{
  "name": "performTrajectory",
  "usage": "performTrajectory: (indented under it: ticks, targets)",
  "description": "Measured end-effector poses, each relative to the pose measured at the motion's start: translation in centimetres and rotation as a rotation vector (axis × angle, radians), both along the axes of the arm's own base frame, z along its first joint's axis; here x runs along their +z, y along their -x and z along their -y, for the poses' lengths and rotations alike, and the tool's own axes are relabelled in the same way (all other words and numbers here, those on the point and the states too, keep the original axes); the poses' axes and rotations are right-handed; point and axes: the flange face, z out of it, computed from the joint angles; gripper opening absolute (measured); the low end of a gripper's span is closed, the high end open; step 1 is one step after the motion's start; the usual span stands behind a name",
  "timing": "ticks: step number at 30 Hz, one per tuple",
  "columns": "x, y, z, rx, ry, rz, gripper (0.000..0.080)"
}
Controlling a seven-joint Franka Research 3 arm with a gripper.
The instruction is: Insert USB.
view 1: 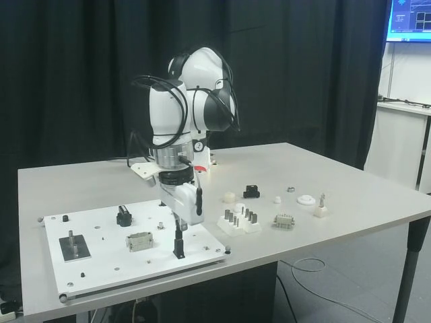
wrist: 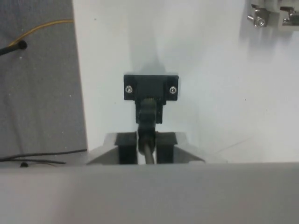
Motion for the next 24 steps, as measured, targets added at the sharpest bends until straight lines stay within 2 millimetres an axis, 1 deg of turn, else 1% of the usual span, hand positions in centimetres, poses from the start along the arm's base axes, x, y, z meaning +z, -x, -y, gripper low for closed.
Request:
performTrajectory:
  ticks: [3,4,9,10,15,19,20,24]
  targets:
    - [0.2,0.0,0.1,0.003,0.003,0.001,0.0067]
    - [0.3,0.0,0.2,0.005,0.004,0.0,0.0247]
    - [1.5,0.2,0.4,0.016,0.008,-0.014,0.0247]
    - [1.8,0.2,0.5,0.017,0.009,-0.018,0.0586]
    - [3.0,0.4,0.7,0.021,0.015,-0.031,0.0586]
    - [3.6,0.5,0.7,0.024,0.016,-0.035,0.0586]
    - [3.7,0.5,0.7,0.025,0.016,-0.035,0.0788]
    - [4.0,0.5,0.8,0.029,0.018,-0.033,0.0788]
